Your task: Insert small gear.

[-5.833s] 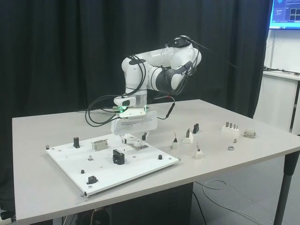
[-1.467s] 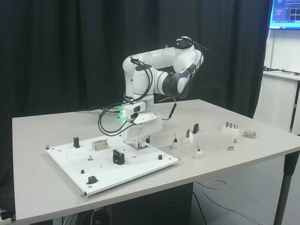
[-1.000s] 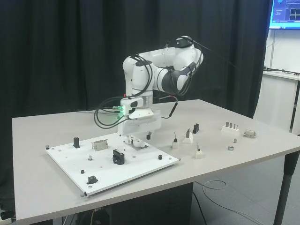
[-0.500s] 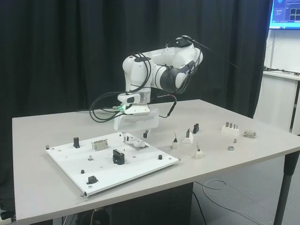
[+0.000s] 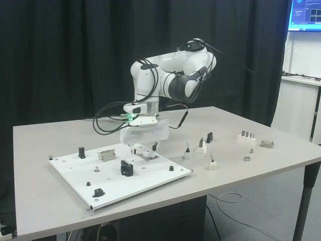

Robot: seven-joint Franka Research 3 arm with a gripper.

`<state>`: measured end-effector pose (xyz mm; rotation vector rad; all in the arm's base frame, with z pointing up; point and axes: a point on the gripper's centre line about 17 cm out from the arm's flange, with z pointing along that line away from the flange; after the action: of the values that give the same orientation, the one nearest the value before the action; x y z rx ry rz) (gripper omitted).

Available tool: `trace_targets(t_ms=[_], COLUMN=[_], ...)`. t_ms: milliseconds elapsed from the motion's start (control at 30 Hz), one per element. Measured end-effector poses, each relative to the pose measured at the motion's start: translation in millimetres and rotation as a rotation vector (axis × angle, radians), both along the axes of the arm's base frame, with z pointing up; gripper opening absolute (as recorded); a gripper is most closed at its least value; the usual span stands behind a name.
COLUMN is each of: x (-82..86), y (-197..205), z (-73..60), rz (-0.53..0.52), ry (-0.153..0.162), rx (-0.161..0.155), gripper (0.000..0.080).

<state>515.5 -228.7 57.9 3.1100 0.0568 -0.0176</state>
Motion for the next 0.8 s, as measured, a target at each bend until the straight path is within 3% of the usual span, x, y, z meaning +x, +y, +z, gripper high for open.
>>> trace_targets(t_ms=[800], x=[-3.7], y=[0], z=[-12.1], rz=[-0.01], ry=[0.004], rx=[0.022], gripper=[0.08])
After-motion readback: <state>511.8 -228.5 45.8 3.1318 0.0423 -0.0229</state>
